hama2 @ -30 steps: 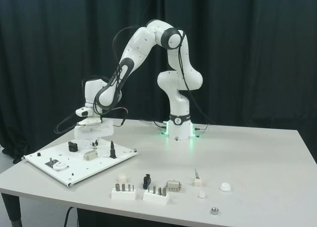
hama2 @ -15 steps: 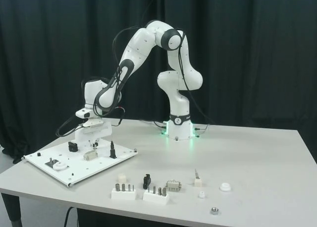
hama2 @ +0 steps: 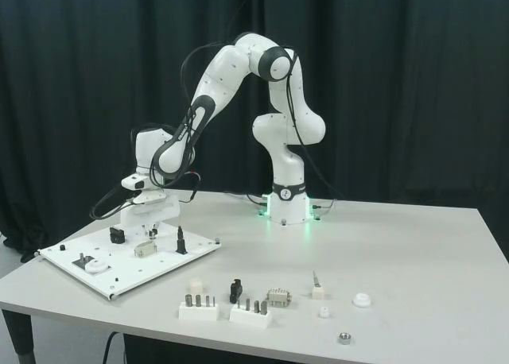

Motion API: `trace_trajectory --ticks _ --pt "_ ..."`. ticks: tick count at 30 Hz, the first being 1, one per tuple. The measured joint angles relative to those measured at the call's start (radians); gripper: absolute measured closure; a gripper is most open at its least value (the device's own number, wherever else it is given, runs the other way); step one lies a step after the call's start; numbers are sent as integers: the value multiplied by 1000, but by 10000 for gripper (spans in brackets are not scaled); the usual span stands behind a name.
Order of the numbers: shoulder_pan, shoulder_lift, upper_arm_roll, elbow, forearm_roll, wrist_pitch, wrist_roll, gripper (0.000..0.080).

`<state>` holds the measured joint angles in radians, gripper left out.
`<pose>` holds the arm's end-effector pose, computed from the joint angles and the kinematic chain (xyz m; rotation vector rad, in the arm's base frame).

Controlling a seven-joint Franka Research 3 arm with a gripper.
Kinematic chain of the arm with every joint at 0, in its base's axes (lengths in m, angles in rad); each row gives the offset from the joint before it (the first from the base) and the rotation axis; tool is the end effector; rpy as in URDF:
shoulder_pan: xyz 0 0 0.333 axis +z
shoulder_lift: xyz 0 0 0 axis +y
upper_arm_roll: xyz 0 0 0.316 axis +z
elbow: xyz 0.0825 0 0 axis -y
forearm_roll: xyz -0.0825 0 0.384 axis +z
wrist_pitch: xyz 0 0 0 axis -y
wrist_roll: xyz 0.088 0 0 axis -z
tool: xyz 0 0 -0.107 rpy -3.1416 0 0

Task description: Insert BNC.

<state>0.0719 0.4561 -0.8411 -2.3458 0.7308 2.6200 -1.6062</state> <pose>0.3415 -0.3774 0.2047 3.0660 0.3931 0.0793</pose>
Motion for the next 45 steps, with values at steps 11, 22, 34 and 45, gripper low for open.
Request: trace_trajectory --ticks 11,22,34,45 --pt "0 3 0 1 9 0 4 679" --pt "-1 3 -1 1 19 -4 99 679" --pt "-3 2 -6 3 30 -19 336 679" --pt "-7 2 -6 7 30 -33 563 679"
